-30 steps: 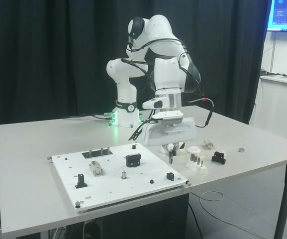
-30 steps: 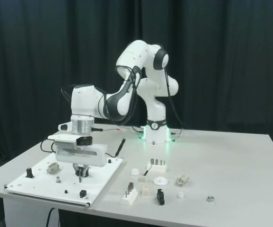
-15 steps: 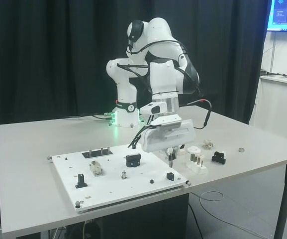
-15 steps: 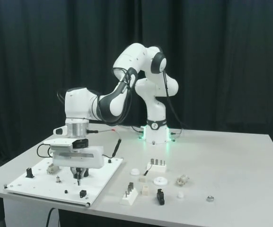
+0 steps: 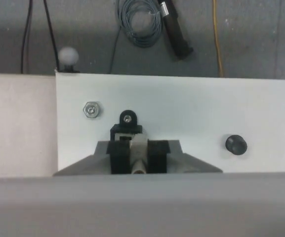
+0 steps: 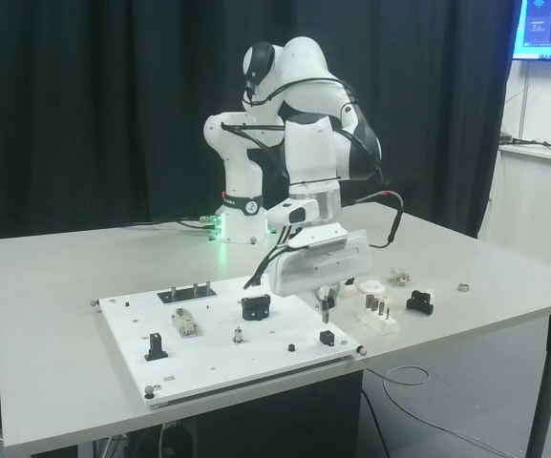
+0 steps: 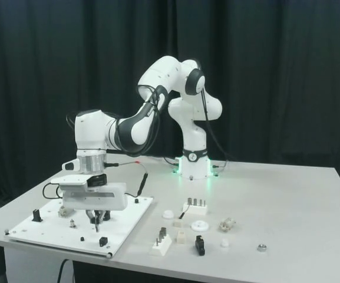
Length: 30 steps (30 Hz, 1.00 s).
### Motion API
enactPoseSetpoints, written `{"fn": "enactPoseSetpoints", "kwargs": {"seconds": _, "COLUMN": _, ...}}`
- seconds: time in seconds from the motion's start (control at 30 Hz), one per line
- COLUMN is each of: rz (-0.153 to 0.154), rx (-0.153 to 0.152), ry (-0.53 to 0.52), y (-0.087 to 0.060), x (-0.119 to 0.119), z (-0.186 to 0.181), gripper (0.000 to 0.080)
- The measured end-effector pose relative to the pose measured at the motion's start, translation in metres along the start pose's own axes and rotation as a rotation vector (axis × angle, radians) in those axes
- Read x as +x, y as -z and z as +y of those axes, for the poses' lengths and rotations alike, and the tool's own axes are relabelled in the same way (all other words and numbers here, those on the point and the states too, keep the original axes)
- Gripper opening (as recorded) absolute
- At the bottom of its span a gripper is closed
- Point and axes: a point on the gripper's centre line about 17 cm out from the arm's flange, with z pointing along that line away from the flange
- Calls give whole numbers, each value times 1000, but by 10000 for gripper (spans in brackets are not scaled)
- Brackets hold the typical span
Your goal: Insert Ethernet.
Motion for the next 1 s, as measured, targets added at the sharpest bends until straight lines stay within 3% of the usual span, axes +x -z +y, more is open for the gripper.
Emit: {"fn": "enactPoseSetpoints", "kwargs": {"seconds": 1.0, "rz": -17, "rx": 7, "ry": 25, "y": -13, "x": -3, "z": -7, "gripper": 70}}
